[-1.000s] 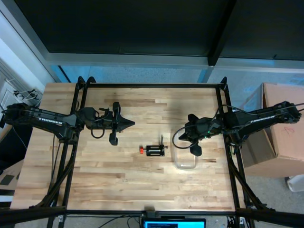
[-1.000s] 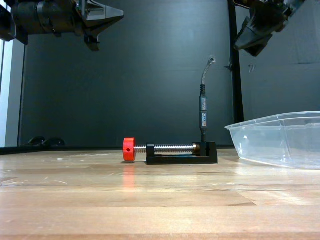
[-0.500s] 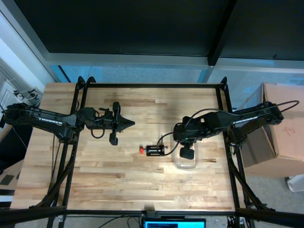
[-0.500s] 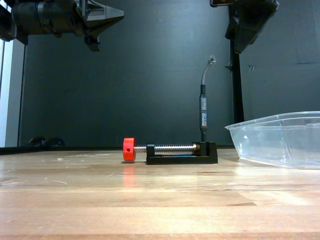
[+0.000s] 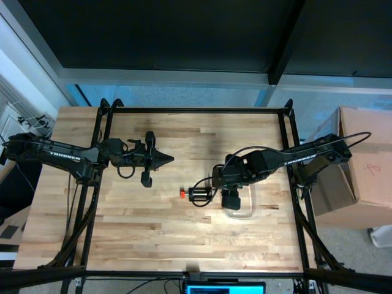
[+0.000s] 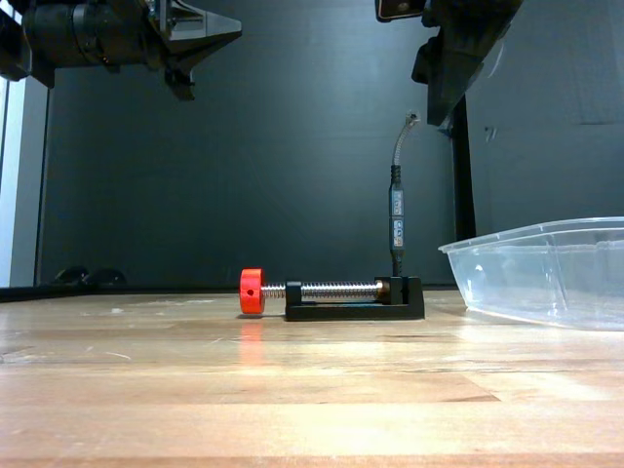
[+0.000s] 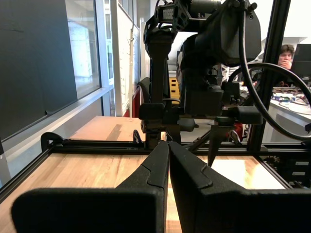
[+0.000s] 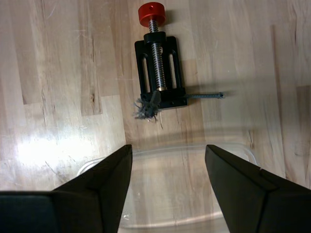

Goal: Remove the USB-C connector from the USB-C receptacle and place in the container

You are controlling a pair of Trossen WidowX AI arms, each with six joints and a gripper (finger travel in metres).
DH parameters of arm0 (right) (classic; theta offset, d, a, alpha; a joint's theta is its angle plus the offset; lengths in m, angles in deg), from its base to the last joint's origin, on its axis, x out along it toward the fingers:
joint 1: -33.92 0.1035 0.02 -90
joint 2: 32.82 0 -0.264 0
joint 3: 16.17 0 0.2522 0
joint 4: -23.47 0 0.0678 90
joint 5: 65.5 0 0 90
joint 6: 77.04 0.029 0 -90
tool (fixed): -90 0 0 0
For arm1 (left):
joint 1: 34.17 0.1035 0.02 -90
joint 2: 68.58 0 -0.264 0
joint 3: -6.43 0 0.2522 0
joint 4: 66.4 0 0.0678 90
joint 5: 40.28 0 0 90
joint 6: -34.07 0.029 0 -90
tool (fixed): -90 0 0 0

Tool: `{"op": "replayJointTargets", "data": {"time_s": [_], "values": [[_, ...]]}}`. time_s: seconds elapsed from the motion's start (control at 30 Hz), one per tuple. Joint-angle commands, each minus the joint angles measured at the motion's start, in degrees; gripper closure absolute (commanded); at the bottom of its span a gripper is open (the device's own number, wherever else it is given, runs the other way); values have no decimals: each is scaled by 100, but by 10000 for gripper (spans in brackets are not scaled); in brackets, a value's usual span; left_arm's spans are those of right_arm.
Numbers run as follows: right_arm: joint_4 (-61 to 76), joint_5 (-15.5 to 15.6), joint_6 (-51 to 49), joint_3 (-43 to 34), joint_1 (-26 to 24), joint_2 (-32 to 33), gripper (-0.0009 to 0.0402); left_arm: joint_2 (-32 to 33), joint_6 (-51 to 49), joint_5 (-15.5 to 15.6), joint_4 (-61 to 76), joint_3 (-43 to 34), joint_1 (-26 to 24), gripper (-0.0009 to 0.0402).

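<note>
The USB-C connector (image 6: 396, 219) stands upright in its receptacle on the black vise (image 6: 341, 292) with the red knob, a short cable stub curving above it. From above, the connector (image 8: 154, 99) shows end-on with a frayed tip on the vise (image 8: 160, 73). My right gripper (image 8: 167, 148) hangs open over the near rim of the clear container (image 8: 194, 194), high above and just short of the connector, holding nothing. From overhead it is the right gripper (image 5: 215, 179) beside the vise (image 5: 199, 194). My left gripper (image 5: 168, 159) hovers shut at the table's left, its fingers (image 7: 160, 160) pressed together.
The clear plastic container (image 5: 242, 207) lies directly right of the vise, with its rim (image 6: 526, 239) low on the table. A black frame (image 5: 196, 110) rims the wooden table. A cardboard box (image 5: 361, 165) stands off the right edge.
My right arm has swung left, from over the container's right side to above the vise and connector. The connector stays in its receptacle. The left arm has not moved.
</note>
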State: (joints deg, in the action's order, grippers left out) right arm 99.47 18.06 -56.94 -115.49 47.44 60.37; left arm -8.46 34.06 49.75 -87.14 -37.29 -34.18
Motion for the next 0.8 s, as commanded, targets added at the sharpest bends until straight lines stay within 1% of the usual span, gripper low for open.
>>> {"op": "replayJointTargets", "data": {"time_s": [0.03,0.17,0.67,0.8], "values": [[-22,2,15,0,9,42,176,-2,0,0,-2,0,2,393],[-68,7,7,0,15,122,179,-2,0,0,-2,0,0,393],[-356,57,-103,0,37,756,181,0,0,0,-2,0,2,393],[-437,57,-103,2,57,767,181,0,0,0,-2,0,2,393]]}}
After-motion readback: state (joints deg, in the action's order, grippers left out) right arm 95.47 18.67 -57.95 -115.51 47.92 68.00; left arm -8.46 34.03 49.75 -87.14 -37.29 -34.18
